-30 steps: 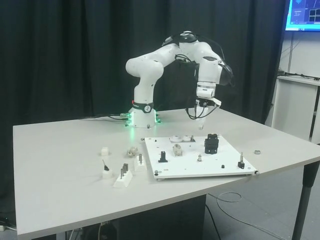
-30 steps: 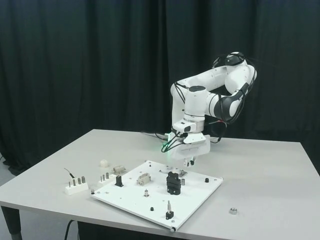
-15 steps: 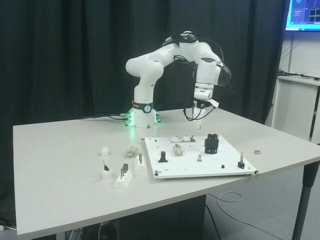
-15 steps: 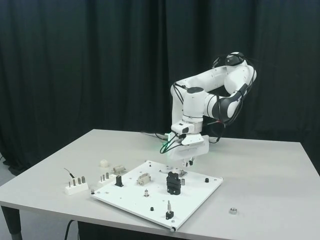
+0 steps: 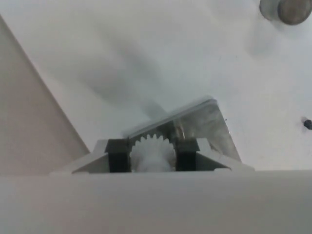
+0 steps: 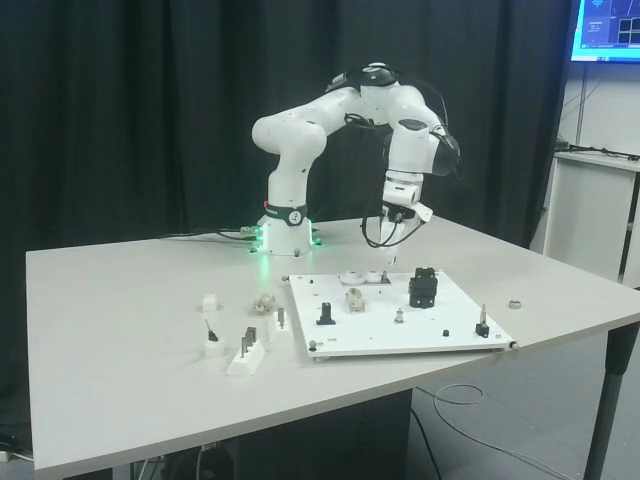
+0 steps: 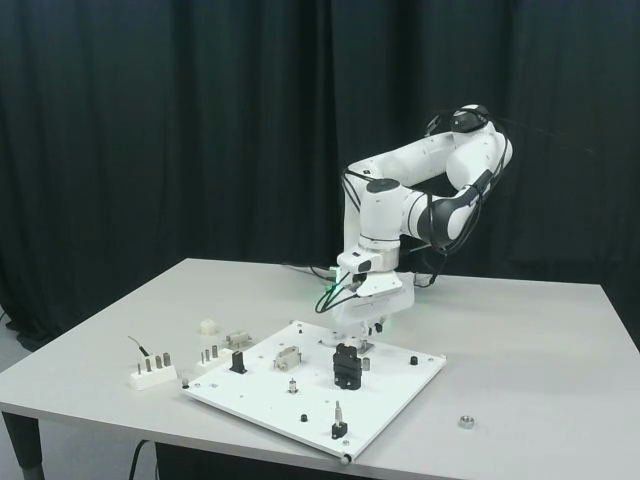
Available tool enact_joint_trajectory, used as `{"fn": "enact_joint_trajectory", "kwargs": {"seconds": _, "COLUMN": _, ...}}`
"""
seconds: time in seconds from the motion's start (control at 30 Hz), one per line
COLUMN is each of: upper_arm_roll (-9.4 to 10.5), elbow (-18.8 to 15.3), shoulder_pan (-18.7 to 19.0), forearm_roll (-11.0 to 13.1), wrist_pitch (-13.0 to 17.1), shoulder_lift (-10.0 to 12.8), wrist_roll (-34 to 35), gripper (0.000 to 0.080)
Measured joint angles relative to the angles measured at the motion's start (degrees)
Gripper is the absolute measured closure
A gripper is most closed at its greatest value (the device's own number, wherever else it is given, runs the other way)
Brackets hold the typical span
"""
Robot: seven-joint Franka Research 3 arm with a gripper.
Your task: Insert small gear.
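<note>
Tool [image 5: 152, 155] clenched on small white gear [image 5: 152, 152], teeth showing between black fingers [image 5: 118, 155]. Gear hangs over far edge of white assembly board [image 6: 400, 315], above metal plate [image 5: 204, 124]. Judgement: target peg lies below tool; descent must align gear bore with peg axis.

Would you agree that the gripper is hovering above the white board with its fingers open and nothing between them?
Not quite: the gripper does hover above the white board, but it is shut on the small white gear, whose teeth show between the black fingers in the wrist view.
</note>
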Motion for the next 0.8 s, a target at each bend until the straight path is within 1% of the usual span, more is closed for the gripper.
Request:
{"fn": "enact_joint_trajectory", "kwargs": {"seconds": 0.33, "upper_arm_roll": 0.21, "elbow": 0.01, "shoulder_pan": -1.32, "forearm_roll": 0.46, "wrist_pitch": -0.92, "shoulder_lift": 0.00, "wrist_roll": -0.93, "gripper": 0.0608}}
{"fn": "enact_joint_trajectory", "kwargs": {"seconds": 0.63, "upper_arm_roll": 1.33, "elbow": 0.01, "shoulder_pan": -2.39, "forearm_roll": 1.75, "wrist_pitch": -1.89, "shoulder_lift": 0.00, "wrist_roll": -1.64, "gripper": 0.0608}}
{"fn": "enact_joint_trajectory", "kwargs": {"seconds": 0.8, "upper_arm_roll": 1.28, "elbow": 0.03, "shoulder_pan": -2.57, "forearm_roll": 1.88, "wrist_pitch": -2.16, "shoulder_lift": 0.00, "wrist_roll": -1.78, "gripper": 0.0608}}
